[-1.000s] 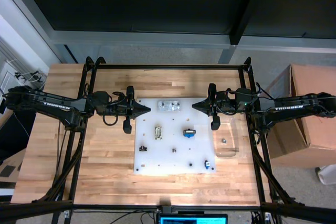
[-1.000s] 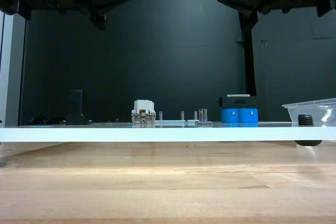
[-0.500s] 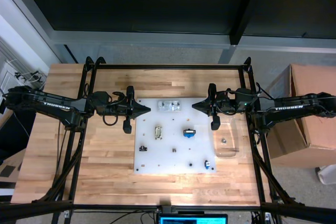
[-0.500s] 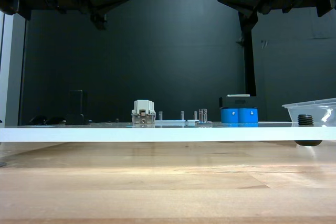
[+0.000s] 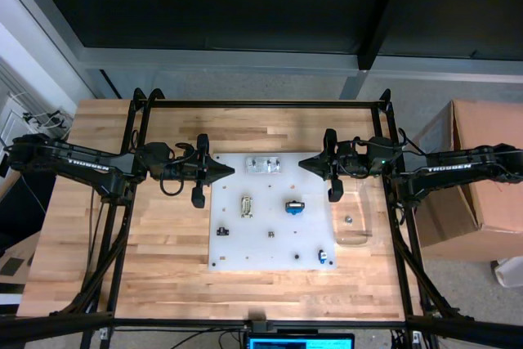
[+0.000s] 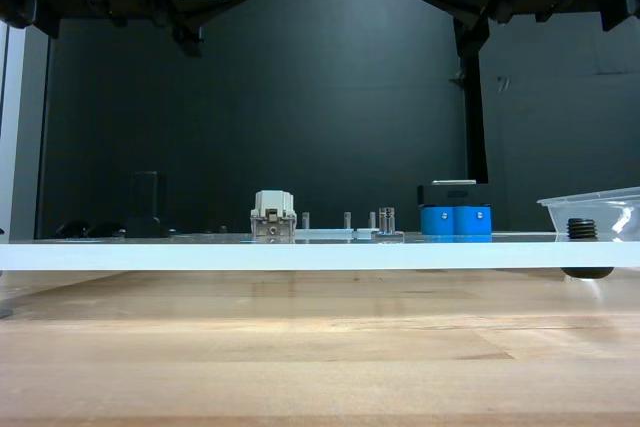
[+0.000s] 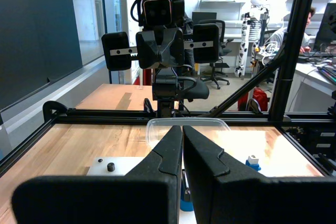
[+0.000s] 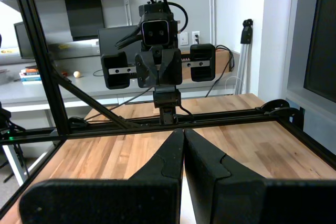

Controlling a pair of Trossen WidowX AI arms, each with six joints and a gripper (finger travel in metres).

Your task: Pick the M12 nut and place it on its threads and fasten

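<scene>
The small silver nut lies free inside the clear tray, to the right of the white board. Its black ribbed stud stands bare near the board's near right edge; its ribs show on the stud in the low view. My left gripper hangs high over the board's far left edge, shut on nothing. My right gripper hangs high over the far right part, shut and empty too. Each wrist view shows its gripper's fingers pressed together: left gripper, right gripper.
On the board stand a white connector, a blue block, a small blue part and a clear fixture. A black frame rings the table. A cardboard box sits off to the right.
The right gripper has edged very slightly up and to the left in the low view. The left arm, nut and stud have not moved.
</scene>
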